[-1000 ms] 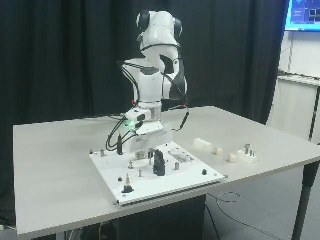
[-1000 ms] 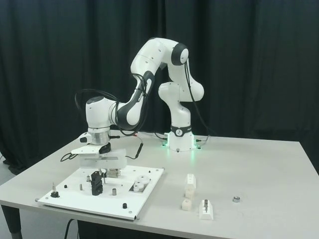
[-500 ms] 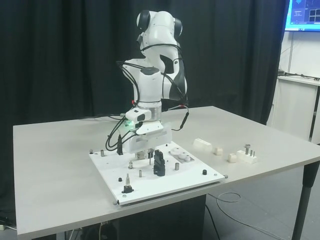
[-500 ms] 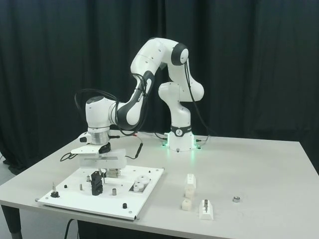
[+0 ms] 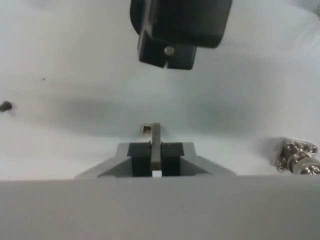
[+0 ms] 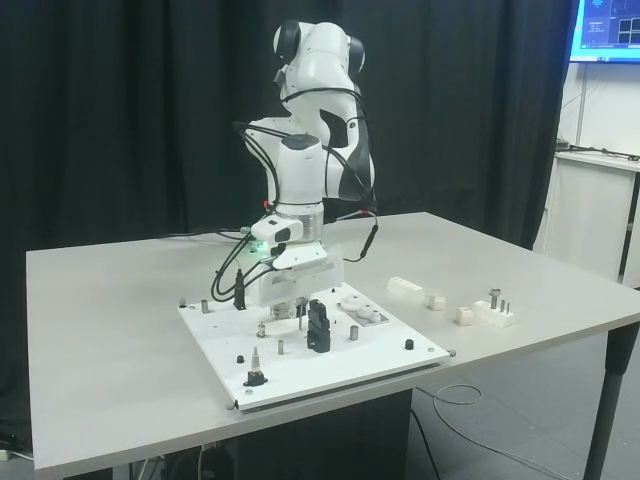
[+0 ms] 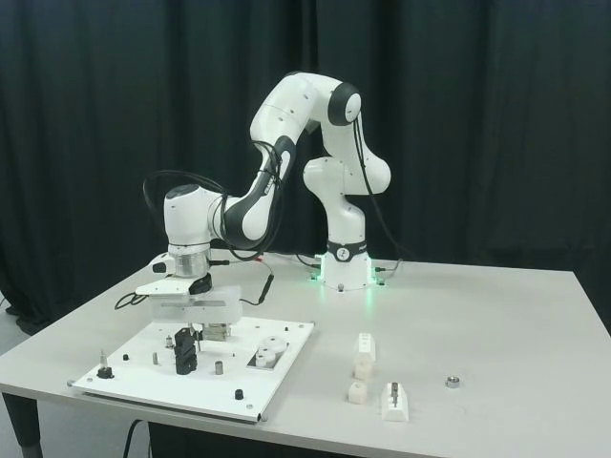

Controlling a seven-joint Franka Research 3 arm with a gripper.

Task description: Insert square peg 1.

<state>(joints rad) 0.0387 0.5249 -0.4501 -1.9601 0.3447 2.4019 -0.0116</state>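
The jaws (image 5: 156, 157) are clamped on the square peg (image 5: 156, 145) — low over the white board (image 6: 330, 355). It hangs beside a small hole (image 5: 145, 128); insertion looks unfinished — lowering and release remain.

A: The peg (image 5: 156, 145) clamped between the jaws looks like brushed metal, grey and dully shining, while the pads (image 5: 138, 159) pressing it look like matt black rubber or plastic.

B: The board (image 6: 340, 350) under the jaws is smooth white plastic or painted sheet, faintly satin. The black block (image 5: 177, 31) just ahead of the jaws is matt, with a small bright metal screw head set in it.

A: The connector (image 5: 298, 159) off to one side of the jaws is shiny bare metal. The arm (image 7: 286, 124) has glossy white shells.

B: The surface (image 7: 496, 334) is matt grey laminate; the curtain (image 7: 95, 114) behind is black cloth hanging in folds.
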